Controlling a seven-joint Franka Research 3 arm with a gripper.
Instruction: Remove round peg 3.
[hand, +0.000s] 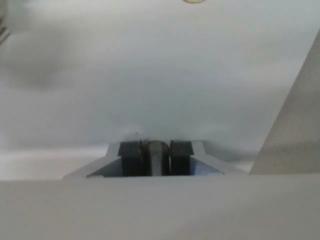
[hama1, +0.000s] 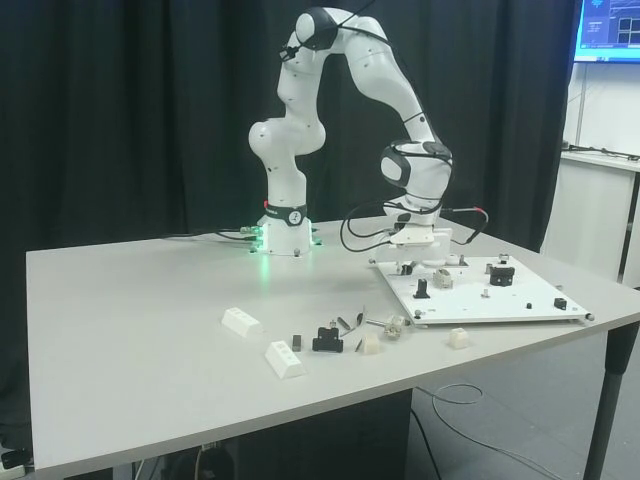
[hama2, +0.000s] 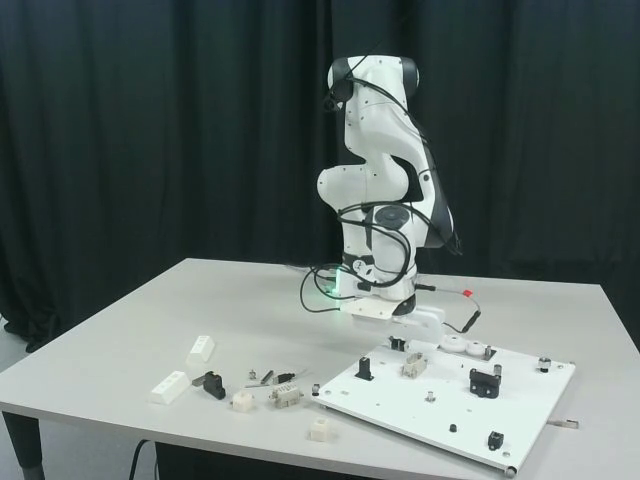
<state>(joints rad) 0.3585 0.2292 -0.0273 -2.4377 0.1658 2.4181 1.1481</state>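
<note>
Only the wrist view shows the end effector (hand: 156, 156) clamped on a grey peg (hand: 156, 152).

A grey table (hama1: 130, 300) carries everything. The white arm's base (hama1: 285, 237) is bolted near its far edge, with a green glow at its foot. A white board (hama1: 520, 300) lies flat on the table near one corner, with small black and white fixtures standing on it. Beside the board, loose parts lie scattered on the bare top: two white blocks (hama2: 201, 349) (hama2: 168, 387) well apart from the board, a black part (hama2: 210, 384), a white cube (hama2: 320, 431) just beside the board's edge, and several small pieces too small to identify.
</note>
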